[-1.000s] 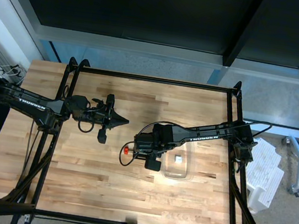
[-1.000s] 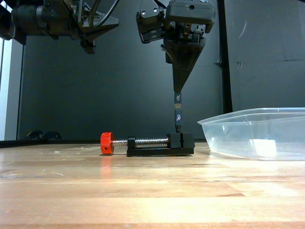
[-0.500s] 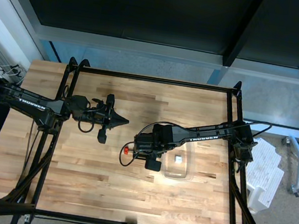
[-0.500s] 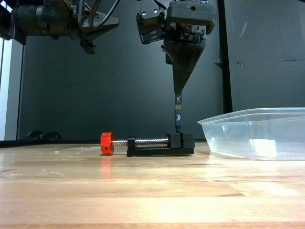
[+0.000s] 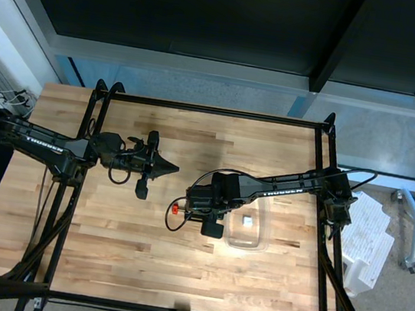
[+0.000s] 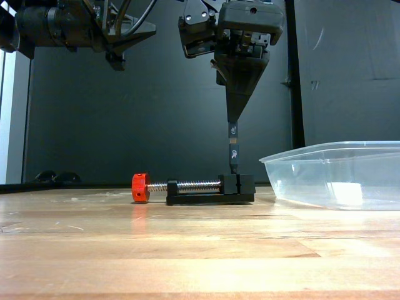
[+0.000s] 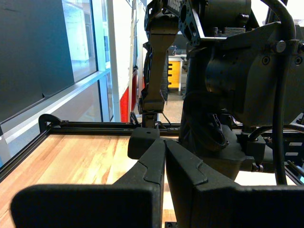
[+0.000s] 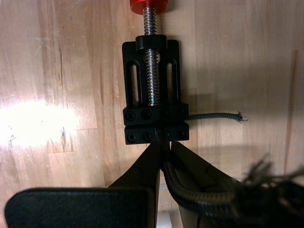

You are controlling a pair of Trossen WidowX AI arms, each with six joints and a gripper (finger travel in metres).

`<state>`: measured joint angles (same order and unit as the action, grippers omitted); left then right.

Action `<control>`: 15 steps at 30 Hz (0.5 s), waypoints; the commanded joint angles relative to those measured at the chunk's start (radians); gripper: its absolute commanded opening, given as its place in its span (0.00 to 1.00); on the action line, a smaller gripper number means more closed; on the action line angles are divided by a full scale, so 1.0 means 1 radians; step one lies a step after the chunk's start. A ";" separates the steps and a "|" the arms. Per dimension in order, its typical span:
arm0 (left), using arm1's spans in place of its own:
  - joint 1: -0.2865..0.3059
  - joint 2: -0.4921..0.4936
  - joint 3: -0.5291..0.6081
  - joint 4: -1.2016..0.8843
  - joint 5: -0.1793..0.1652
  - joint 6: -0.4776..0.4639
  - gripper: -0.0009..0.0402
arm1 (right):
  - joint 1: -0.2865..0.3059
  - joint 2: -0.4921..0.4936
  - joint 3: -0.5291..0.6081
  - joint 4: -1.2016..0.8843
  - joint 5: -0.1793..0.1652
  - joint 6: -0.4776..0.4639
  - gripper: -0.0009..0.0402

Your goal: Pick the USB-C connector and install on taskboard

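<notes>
The taskboard (image 6: 209, 199) is a small black vise-like block on the wood table, with an orange-red knob (image 6: 140, 187) on a screw; it also shows as the taskboard (image 8: 156, 130). My right gripper (image 6: 232, 122) points straight down over the block's end, shut on the USB-C connector (image 6: 232, 131). This tiny dark piece sits in line on top of the board's thin black upright part (image 6: 233, 157). A braided cable (image 8: 173, 186) runs between the right fingers (image 8: 147, 161). My left gripper (image 7: 165, 142) is shut, empty, and hangs high to the left (image 5: 171, 169).
A clear plastic tray (image 6: 331, 169) stands just right of the taskboard, holding a small white square piece (image 5: 247, 220). A frayed cable end (image 8: 213, 116) sticks out sideways from the block. Black frame rails border the table.
The right gripper has lowered the connector slightly onto the upright part. A pale gap seen between them one second ago has closed. The left arm has not moved.
</notes>
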<state>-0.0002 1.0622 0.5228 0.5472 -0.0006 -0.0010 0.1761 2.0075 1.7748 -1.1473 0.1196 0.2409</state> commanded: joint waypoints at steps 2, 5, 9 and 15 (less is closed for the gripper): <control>0.000 0.000 0.000 0.000 0.000 0.000 0.02 | 0.000 0.000 -0.001 0.000 0.001 -0.003 0.02; 0.000 0.000 0.000 0.000 0.000 0.000 0.02 | 0.000 0.000 -0.008 0.005 0.001 -0.003 0.02; 0.000 0.000 0.000 0.000 0.000 0.000 0.02 | 0.000 0.000 -0.012 0.008 -0.001 -0.004 0.02; 0.000 0.000 0.000 0.000 0.000 0.000 0.02 | 0.000 -0.001 -0.013 0.011 -0.003 -0.010 0.02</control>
<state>-0.0002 1.0622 0.5228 0.5472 -0.0010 -0.0010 0.1764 2.0064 1.7622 -1.1366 0.1192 0.2325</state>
